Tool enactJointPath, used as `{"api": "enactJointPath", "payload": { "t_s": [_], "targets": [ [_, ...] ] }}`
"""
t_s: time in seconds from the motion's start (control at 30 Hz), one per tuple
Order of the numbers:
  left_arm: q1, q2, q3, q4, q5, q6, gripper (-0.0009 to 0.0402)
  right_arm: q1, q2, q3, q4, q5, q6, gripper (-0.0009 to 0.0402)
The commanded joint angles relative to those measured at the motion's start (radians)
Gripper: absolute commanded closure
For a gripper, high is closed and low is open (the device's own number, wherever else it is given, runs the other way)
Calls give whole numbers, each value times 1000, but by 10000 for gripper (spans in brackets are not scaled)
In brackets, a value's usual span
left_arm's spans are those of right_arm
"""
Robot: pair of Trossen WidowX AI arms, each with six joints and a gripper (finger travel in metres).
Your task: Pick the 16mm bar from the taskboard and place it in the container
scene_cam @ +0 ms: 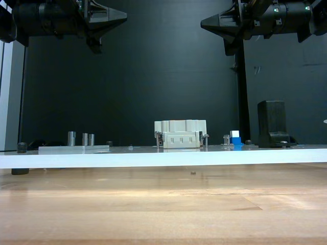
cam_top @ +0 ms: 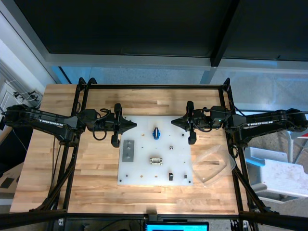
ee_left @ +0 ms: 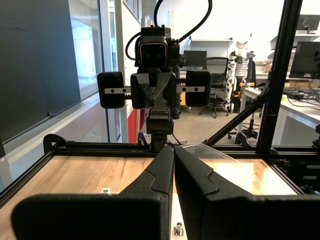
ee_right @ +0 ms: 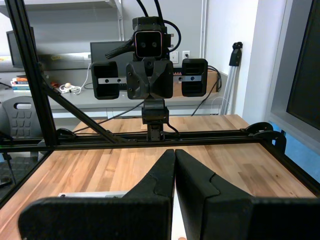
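High view: the 16mm bar [cam_top: 185, 178] stands near the near right corner of the taskboard [cam_top: 139, 168]. It is just right of a slightly larger black piece [cam_top: 171, 176]. The container [cam_top: 214, 166] lies close by on the worktop [cam_top: 72, 168], beside the board's right edge.

The left gripper [cam_top: 134, 124] and right gripper [cam_top: 174, 121] both hover high over the board's far edge, tips facing each other. Wrist views show each pair of jaws pressed together, holding nothing. We judge the pick not yet begun.

The right arm is nearer the bar. We would spread its jaws, descend straight over the bar and keep clear of the black piece. Then we would close low on the peg and lift vertically before crossing to the container.
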Motion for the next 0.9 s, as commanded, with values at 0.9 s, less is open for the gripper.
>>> {"api": "enactJointPath", "payload": {
  "t_s": [0.9],
  "targets": [
    [0,1,0,0,0,0,393,1,0,88,-266,5,8,393]
  ]
}}
